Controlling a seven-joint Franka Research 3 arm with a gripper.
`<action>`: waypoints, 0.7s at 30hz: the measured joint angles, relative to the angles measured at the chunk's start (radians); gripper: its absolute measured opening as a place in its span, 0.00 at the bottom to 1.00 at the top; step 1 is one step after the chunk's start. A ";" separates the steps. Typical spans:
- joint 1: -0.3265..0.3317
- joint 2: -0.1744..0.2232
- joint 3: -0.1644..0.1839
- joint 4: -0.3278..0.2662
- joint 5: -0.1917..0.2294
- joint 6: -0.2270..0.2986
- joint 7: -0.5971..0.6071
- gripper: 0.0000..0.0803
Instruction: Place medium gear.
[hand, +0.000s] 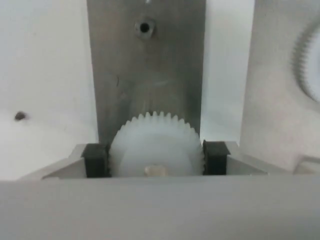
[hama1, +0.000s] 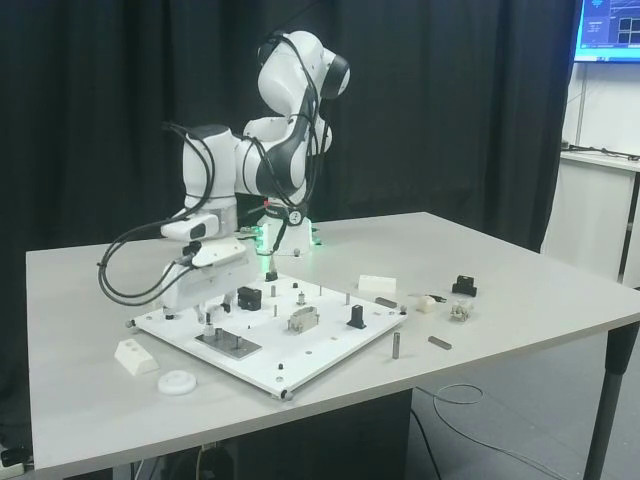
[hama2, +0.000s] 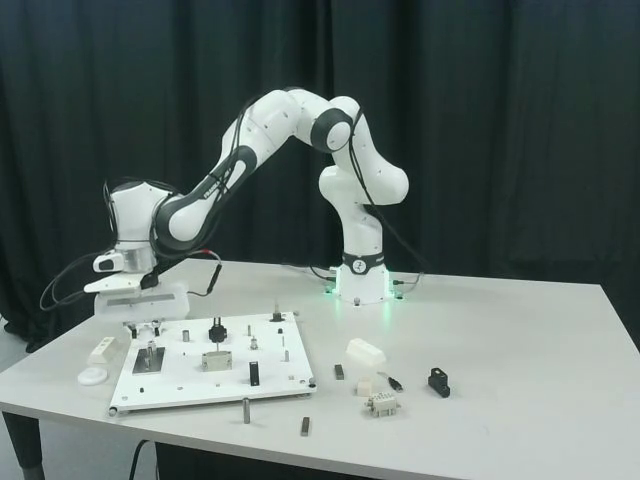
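In the wrist view a white medium gear (hand: 156, 150) with fine teeth sits between my two black finger pads (hand: 95, 160). My gripper (hand: 156, 159) is shut on it. Below the gear lies a grey metal plate (hand: 147, 75) with a small hole (hand: 144, 27) in it. In the room views the gripper (hama1: 207, 318) hangs low over the left end of the white assembly board (hama1: 330, 345), just above the grey plate (hama1: 228, 344). There the fingers hide the gear itself.
A larger white gear (hama1: 178, 382) and a white block (hama1: 134, 355) lie on the table left of the board. Black parts (hama1: 249, 297) and pegs stand on the board. To its right lie a white block (hama1: 377, 284), a black part (hama1: 463, 286) and loose pins (hama1: 439, 342).
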 joint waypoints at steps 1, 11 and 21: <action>0.002 -0.004 -0.003 0.000 -0.002 -0.006 0.000 0.50; 0.007 -0.035 -0.020 0.000 -0.017 -0.038 0.001 0.49; 0.007 -0.040 -0.023 0.000 -0.021 -0.039 0.001 0.49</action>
